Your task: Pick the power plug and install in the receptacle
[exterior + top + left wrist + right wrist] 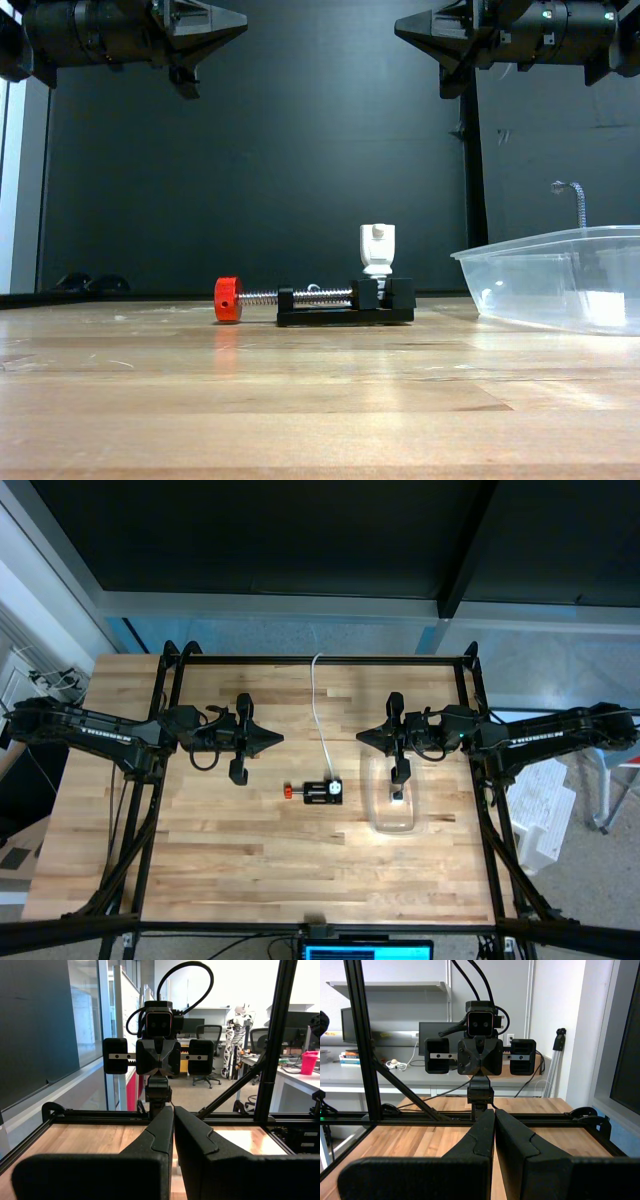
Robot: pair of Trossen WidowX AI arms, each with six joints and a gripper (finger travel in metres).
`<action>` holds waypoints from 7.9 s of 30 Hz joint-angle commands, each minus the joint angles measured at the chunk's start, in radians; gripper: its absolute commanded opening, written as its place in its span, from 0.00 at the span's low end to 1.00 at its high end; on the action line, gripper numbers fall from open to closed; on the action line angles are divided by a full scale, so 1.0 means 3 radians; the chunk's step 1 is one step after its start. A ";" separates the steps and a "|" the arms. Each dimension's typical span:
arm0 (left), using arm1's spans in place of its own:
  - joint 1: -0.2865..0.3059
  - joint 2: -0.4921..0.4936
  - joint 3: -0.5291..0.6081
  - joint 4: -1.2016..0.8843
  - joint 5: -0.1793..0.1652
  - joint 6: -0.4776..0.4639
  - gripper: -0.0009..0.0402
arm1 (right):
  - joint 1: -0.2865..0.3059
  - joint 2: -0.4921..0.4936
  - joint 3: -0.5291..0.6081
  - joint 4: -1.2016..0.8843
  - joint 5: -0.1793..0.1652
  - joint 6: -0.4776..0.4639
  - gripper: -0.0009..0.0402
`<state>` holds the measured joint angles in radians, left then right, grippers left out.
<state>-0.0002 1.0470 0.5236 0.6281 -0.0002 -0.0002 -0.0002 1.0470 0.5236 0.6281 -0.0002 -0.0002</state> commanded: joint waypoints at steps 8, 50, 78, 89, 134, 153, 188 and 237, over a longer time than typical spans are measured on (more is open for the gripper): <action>0.0001 0.0000 -0.0003 -0.0008 -0.0001 0.0001 0.02 | 0.0003 0.0000 -0.0004 -0.0134 -0.0001 -0.0001 0.02; 0.0000 0.0000 -0.0003 -0.0010 -0.0001 0.0001 0.02 | 0.0327 -0.0280 0.1340 -0.4857 0.0032 0.0254 0.02; 0.0001 0.0000 -0.0003 -0.0009 -0.0001 0.0001 0.02 | 0.0903 0.0209 0.1336 -0.5594 0.0290 0.0861 0.24; 0.0000 0.0000 -0.0003 -0.0008 -0.0001 0.0001 0.02 | 0.1050 0.0512 0.1317 -0.5534 0.0467 0.1052 0.39; 0.0000 0.0001 -0.0003 -0.0009 -0.0001 0.0000 0.02 | 0.1094 0.0970 0.0763 -0.4358 0.0464 0.1172 0.32; 0.0001 0.0001 -0.0003 -0.0009 -0.0001 0.0001 0.02 | 0.1092 0.0966 0.0738 -0.4358 0.0528 0.1222 0.04; 0.0001 0.0001 -0.0003 -0.0009 -0.0001 0.0000 0.02 | 0.1091 0.0401 0.0656 -0.4515 0.0556 0.1195 0.02; 0.0000 0.0001 -0.0003 -0.0009 -0.0001 0.0000 0.02 | 0.0899 0.1294 0.2004 -0.4756 0.0725 0.0842 0.02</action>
<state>-0.0002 1.0473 0.5224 0.6254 -0.0010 -0.0002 0.2745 1.4170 1.1061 -0.7994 0.2173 0.2546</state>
